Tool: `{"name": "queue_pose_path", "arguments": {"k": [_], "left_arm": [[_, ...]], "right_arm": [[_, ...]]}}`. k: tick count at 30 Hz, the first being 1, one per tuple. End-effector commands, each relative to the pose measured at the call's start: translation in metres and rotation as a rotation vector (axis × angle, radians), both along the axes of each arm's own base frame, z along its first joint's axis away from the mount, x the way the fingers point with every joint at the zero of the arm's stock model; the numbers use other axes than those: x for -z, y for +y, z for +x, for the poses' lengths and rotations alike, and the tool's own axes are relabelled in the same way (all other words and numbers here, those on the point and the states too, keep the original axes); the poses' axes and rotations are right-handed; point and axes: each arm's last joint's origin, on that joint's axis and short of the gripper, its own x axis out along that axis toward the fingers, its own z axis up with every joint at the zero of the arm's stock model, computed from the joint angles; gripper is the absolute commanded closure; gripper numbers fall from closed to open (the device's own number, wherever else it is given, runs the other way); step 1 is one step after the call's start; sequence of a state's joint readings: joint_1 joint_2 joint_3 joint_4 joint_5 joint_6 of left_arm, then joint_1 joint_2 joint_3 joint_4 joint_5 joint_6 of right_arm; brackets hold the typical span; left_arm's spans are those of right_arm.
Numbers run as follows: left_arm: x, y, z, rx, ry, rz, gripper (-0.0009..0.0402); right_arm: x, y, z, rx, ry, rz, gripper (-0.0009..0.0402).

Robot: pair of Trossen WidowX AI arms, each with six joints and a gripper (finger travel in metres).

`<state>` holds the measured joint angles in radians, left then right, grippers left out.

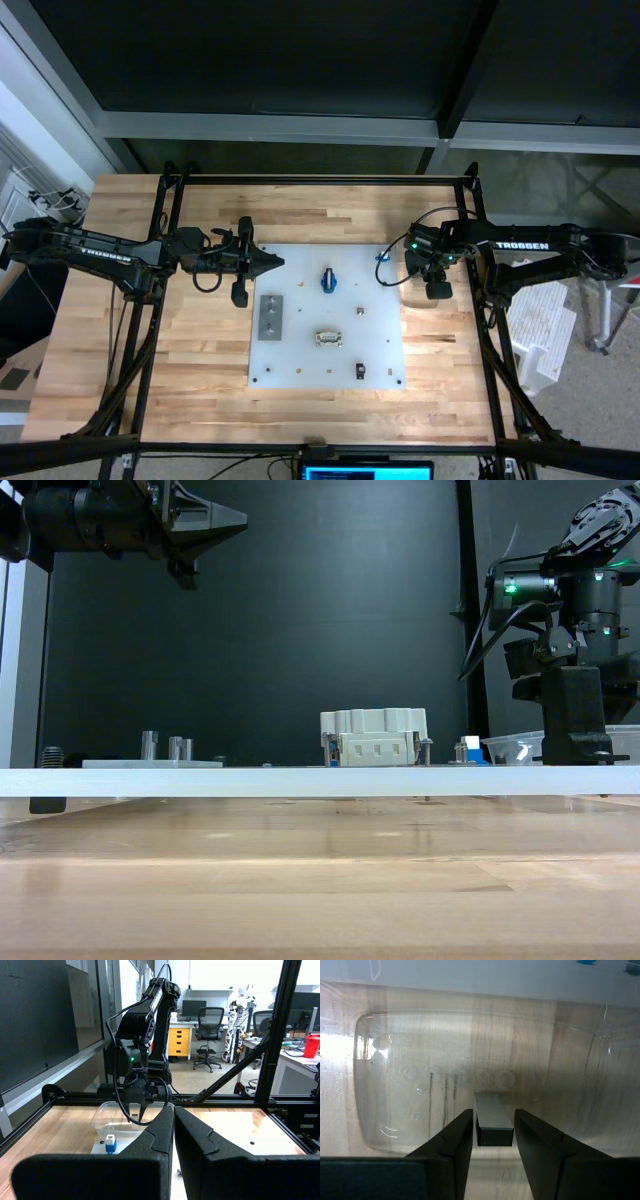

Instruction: Pick the 16mm bar and install on taskboard

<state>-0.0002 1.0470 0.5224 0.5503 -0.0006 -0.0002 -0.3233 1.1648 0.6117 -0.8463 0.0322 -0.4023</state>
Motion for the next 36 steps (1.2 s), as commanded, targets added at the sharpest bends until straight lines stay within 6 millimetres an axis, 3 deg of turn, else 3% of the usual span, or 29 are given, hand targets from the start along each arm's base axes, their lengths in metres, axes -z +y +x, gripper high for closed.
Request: {"name": "queue_pose_path", "arguments": {"k": [1, 11, 17, 36], "left_arm": [[0.0, 0.0, 0.0, 0.0, 0.0, 0.0, 0.0393], [0.0, 0.0, 0.0, 0.0, 0.0, 0.0, 0.0393], [0.0, 0.0, 0.0, 0.0, 0.0, 0.0, 0.0393], [0.0, 0.0, 0.0, 0.0, 0.0, 0.0, 0.0393]], "right_arm": [[0.0, 0.0, 0.0, 0.001, 0.0, 0.0, 0.031], [0.0, 0.0, 0.0, 0.0, 0.0, 0.0, 0.0394], [-0.005, 0.0, 0.002, 0.002, 0.0, -0.001, 0.0384], [-0.074, -0.003, 0.011, 0.057, 0.005, 0.021, 0.0387]]}}
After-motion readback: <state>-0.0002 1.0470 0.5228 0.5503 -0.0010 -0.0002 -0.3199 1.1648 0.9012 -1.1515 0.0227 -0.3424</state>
